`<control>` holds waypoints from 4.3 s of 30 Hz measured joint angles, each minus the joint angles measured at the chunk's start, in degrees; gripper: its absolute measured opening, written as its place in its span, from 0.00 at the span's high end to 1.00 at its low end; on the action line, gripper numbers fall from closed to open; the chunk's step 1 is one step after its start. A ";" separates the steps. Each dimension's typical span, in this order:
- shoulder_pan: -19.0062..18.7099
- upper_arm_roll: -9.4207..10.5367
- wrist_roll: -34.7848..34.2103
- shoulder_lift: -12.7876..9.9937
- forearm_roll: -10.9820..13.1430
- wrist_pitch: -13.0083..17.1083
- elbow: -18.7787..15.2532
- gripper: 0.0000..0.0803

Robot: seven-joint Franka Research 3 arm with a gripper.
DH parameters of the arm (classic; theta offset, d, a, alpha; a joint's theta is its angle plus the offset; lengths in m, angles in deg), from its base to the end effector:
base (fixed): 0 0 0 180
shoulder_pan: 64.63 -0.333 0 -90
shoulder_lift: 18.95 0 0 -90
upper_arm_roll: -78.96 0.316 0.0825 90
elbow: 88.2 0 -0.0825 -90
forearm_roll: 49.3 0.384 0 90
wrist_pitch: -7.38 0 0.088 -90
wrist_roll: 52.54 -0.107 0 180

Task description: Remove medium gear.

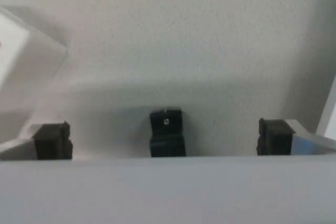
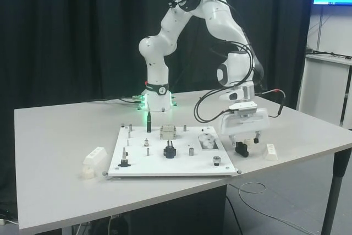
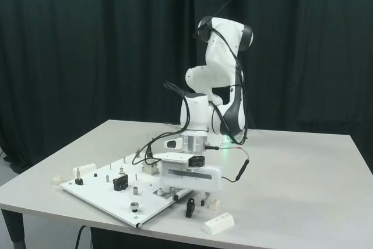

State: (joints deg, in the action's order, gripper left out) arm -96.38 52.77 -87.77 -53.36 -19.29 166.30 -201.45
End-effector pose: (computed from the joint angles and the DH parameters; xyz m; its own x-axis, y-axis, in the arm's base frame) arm 0.6309 0.0541 0.2164 0.6105 -0.7678 0.1943 -0.7374 -0.6405 -0.2144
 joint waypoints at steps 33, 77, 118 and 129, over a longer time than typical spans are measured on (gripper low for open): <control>-0.27 -1.32 -6.40 5.71 -6.29 -6.83 -0.06 0.00; -0.17 -5.28 -13.92 7.54 -13.06 -15.48 0.70 0.00; 6.63 -1.92 -16.57 10.13 -14.57 -6.68 -11.40 0.00; 6.69 -0.88 -16.30 10.19 -12.49 -1.39 -14.22 0.00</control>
State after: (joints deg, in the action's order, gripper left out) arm -89.69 51.89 -104.07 -43.17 -31.78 164.91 -215.66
